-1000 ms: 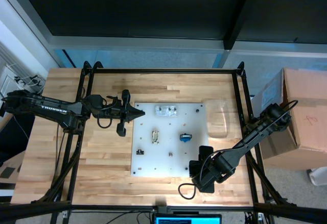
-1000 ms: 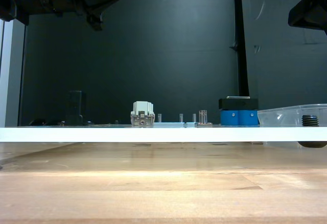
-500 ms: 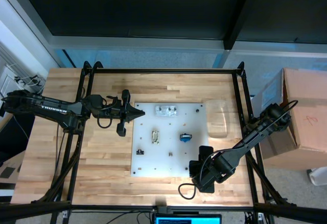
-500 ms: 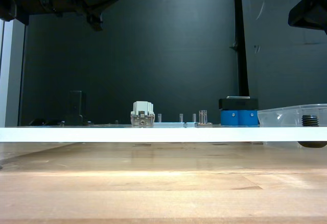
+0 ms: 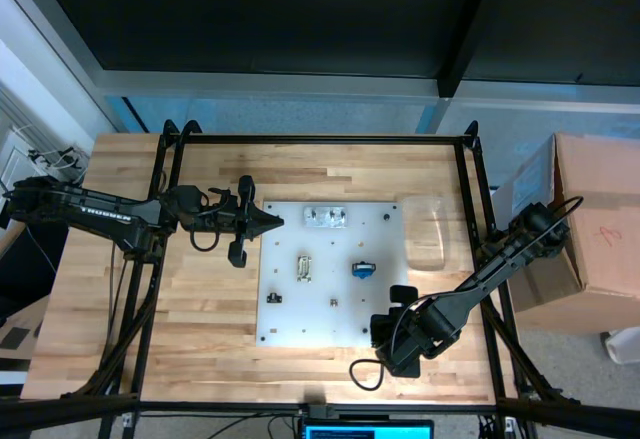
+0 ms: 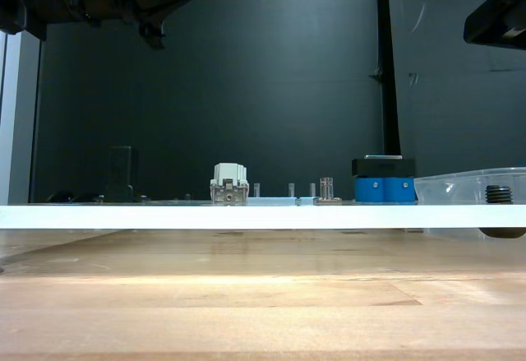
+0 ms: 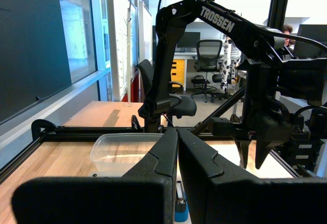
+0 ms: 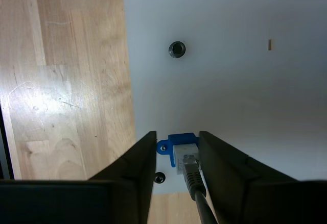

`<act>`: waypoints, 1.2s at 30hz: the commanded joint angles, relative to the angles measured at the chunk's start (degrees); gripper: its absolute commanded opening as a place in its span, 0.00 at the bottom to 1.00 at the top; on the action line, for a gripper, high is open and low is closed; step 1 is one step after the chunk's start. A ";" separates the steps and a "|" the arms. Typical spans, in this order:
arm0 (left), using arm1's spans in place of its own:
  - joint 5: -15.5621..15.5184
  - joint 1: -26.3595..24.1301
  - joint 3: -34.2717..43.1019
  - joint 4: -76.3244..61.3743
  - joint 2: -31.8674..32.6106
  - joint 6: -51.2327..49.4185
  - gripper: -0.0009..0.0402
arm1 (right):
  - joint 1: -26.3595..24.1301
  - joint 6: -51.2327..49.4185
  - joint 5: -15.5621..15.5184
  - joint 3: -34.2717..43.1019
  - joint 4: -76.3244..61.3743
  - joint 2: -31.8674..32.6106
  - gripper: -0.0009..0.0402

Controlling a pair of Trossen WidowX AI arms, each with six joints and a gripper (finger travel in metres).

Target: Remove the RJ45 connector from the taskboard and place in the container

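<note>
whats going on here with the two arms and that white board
Two robot arms hang over a white taskboard, and neither holds anything. The RJ45 connector sits plugged into its blue seat on the board. The right pincer hovers open well above it, lined up with the connector but not touching it. The left pincer is shut, raised over the board's left edge. The clear container lies beside the board's right edge.

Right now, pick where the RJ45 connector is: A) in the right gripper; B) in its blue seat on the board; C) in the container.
B: the RJ45 connector sits in its blue seat; the right gripper hangs open high above the board, the left gripper shut over its left edge, both empty.
</note>
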 commanded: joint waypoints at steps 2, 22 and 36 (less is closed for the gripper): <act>0.00 0.00 0.02 0.00 0.00 0.00 0.02 | 0.02 -0.13 0.68 0.02 0.20 -0.48 0.22; 0.00 0.02 0.02 0.00 0.00 0.00 0.02 | 0.81 0.11 4.31 -0.42 -5.25 -10.62 0.70; 0.00 0.02 0.02 0.00 0.00 0.00 0.02 | 4.00 -0.15 4.35 -2.21 -6.75 -12.17 0.69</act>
